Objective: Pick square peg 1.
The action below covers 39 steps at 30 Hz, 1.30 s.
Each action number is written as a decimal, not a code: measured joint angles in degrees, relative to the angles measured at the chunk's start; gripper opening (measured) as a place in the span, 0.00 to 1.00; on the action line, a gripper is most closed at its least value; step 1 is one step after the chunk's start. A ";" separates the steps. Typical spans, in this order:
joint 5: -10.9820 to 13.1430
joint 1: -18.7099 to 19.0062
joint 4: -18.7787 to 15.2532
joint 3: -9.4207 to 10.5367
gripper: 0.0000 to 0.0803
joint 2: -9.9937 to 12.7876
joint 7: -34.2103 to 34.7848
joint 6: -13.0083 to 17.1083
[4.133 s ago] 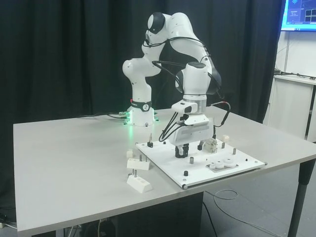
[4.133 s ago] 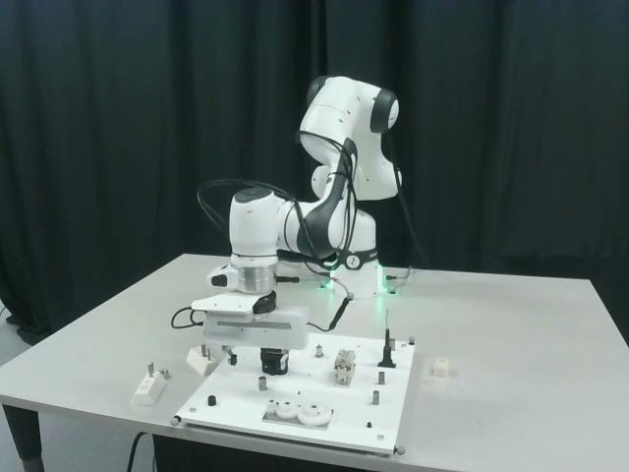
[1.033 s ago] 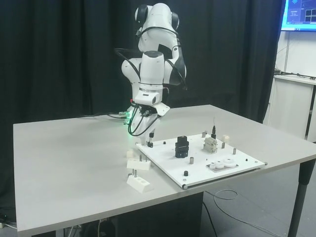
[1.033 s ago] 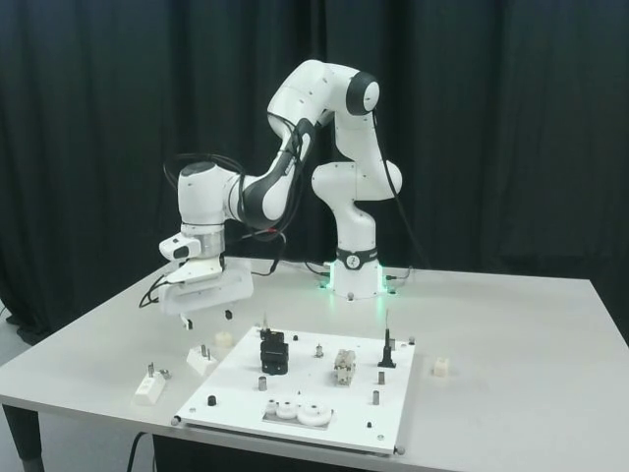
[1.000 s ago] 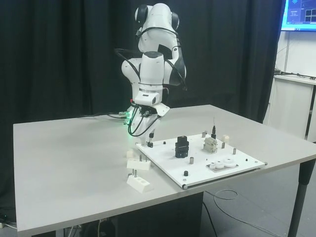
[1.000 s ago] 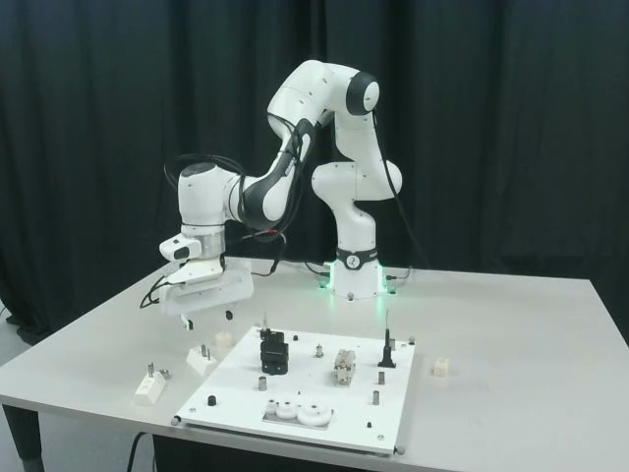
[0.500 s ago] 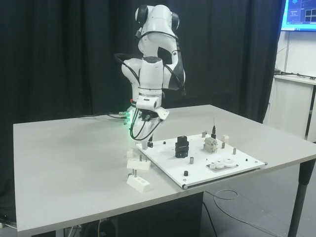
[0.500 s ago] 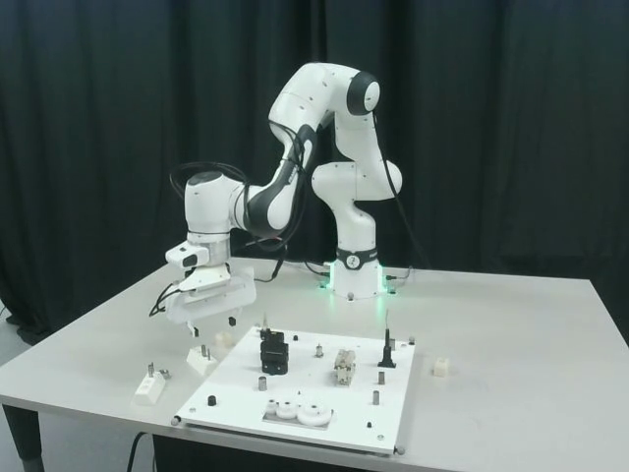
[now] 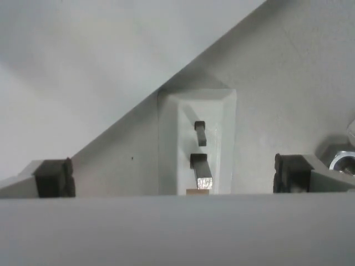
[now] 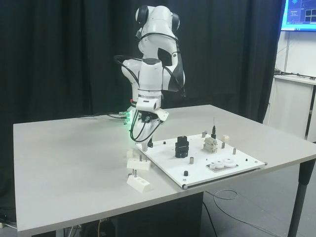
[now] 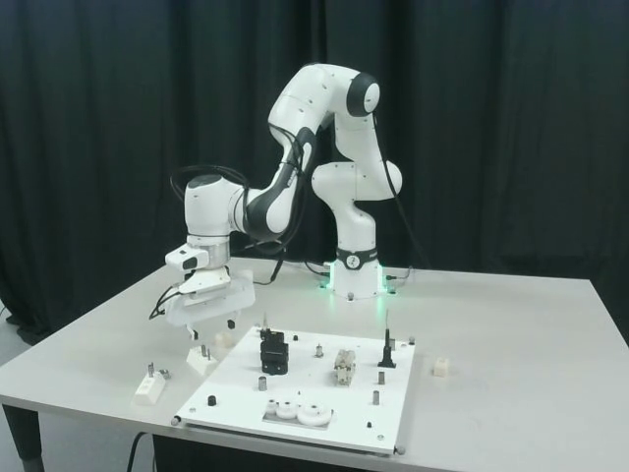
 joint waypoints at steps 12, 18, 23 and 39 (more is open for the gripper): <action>5.11 -1.02 0.02 -0.01 1.00 0.52 -3.30 0.00; 7.30 -1.25 0.25 -0.01 1.00 1.23 -4.61 0.17; 8.61 -1.25 0.70 -0.01 1.00 2.19 -5.17 0.42; 8.84 -1.20 1.93 0.25 1.00 5.13 -5.24 2.43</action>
